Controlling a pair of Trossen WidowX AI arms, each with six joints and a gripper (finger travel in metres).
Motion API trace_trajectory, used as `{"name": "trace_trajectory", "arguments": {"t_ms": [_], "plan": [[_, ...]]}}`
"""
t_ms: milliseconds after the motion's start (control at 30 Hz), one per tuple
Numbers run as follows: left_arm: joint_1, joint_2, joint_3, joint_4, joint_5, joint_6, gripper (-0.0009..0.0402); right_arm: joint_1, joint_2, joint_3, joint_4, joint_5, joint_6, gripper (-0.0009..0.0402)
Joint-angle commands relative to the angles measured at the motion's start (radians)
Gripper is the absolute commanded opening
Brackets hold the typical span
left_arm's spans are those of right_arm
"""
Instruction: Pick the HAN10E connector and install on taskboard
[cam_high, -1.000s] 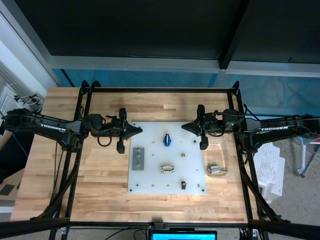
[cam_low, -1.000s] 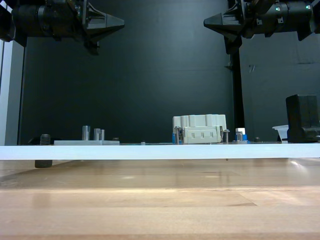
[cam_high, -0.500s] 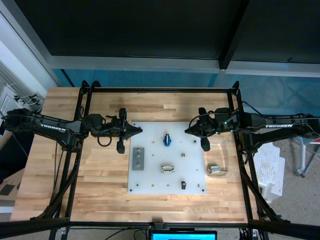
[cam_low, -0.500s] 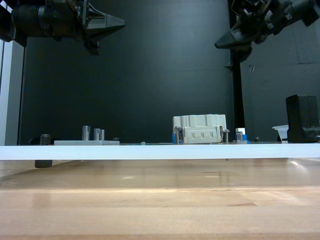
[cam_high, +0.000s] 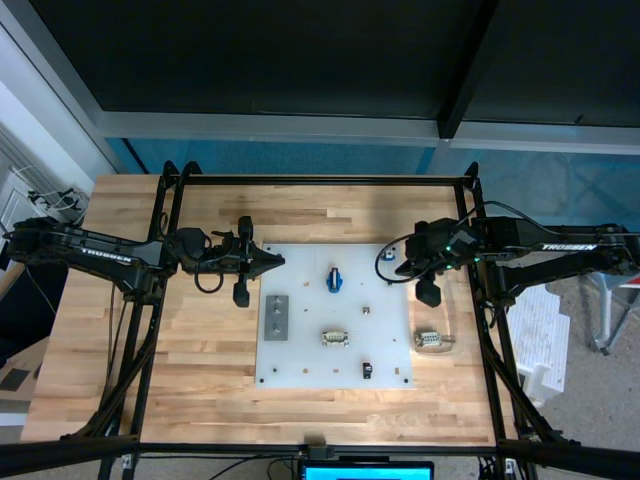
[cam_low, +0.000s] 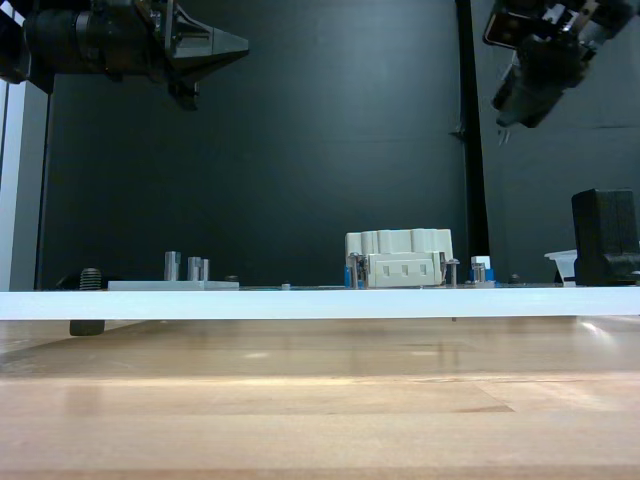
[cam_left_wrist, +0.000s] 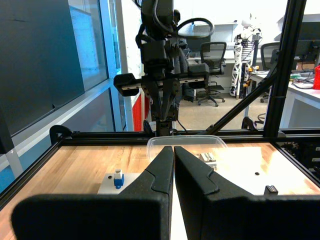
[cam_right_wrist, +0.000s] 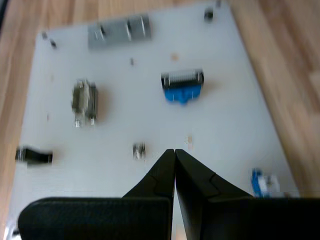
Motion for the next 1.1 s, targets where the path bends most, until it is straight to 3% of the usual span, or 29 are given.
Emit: {"name": "trace_trajectory", "arguments": {"t_ms": [33,267,633,1100], "plan": [[0.0,0.0,0.0,0.0,0.0,0.0,0.0001,0.013,0.001,0.01,-0.064,0.007,0.034,0.0],[0.0,0.0,0.0,0.0,0.0,0.0,0.0001,0.085,0.016,0.045,-0.202,0.022,0.093,0.0],[0.0,0.0,0.0,0.0,0.0,0.0,0.0001,0.251,0.15,0.124,-0.389,0.023,0.158,0.0],[0.0,0.0,0.0,0.0,0.0,0.0,0.0001,0.472,0.276,0.136,-0.437,0.018,0.273,0.0]]}}
